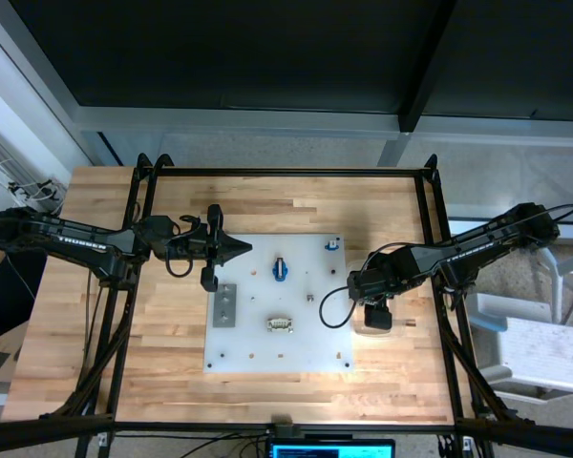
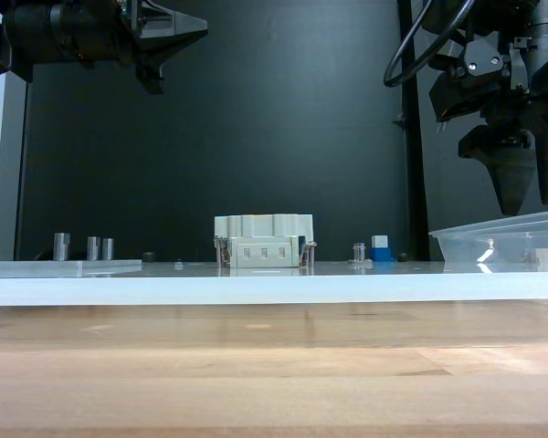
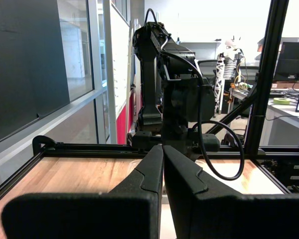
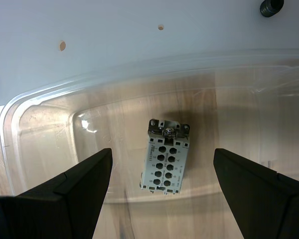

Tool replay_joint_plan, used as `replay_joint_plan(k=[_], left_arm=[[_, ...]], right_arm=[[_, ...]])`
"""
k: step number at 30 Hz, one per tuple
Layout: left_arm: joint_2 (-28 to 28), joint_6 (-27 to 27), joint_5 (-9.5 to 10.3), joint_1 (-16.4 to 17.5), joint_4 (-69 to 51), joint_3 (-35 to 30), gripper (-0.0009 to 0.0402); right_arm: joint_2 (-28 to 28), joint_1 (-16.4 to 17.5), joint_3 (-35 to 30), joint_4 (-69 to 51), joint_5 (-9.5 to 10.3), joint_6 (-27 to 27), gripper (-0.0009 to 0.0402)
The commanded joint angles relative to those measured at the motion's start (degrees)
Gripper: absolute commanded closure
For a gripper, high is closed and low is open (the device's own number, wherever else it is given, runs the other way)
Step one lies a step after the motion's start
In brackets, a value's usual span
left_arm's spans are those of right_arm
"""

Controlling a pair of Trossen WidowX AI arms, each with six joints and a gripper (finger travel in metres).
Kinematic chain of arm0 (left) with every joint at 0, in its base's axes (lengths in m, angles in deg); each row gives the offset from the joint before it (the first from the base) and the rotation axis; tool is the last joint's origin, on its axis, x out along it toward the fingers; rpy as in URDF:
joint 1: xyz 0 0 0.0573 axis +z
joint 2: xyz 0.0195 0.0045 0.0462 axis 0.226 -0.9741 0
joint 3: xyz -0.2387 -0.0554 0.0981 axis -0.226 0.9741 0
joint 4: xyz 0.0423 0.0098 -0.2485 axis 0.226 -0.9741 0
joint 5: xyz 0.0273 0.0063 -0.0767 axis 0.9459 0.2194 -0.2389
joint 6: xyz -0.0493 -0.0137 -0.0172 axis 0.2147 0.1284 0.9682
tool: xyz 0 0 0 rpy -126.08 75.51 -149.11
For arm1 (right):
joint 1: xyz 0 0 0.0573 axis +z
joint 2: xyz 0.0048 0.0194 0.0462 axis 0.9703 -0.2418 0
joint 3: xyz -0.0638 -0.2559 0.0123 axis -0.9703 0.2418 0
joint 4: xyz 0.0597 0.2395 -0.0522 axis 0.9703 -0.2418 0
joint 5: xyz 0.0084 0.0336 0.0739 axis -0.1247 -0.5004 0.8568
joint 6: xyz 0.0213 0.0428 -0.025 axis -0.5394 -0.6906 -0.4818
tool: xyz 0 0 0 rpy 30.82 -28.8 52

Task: Remove the HAN10-E connector and place it in the container

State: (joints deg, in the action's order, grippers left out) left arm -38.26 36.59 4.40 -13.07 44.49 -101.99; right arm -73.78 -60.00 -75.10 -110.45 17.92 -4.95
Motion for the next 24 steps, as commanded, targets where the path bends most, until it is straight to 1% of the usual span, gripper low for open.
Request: replay_joint_plan(k=[1, 24], left_arm=[[-0.02, -0.02, 0.00, 0.02, 0.00, 0.00, 0.0393], [-0.02, 0.00, 0.00, 0.02, 0.00, 0.00, 0.0393]], right_arm=[[0.00, 0.00, 0.02, 0.33, 0.00, 0.07, 0.0106], [0.00, 0.00, 0.02, 2.49, 0.00, 0.09, 0.0106]])
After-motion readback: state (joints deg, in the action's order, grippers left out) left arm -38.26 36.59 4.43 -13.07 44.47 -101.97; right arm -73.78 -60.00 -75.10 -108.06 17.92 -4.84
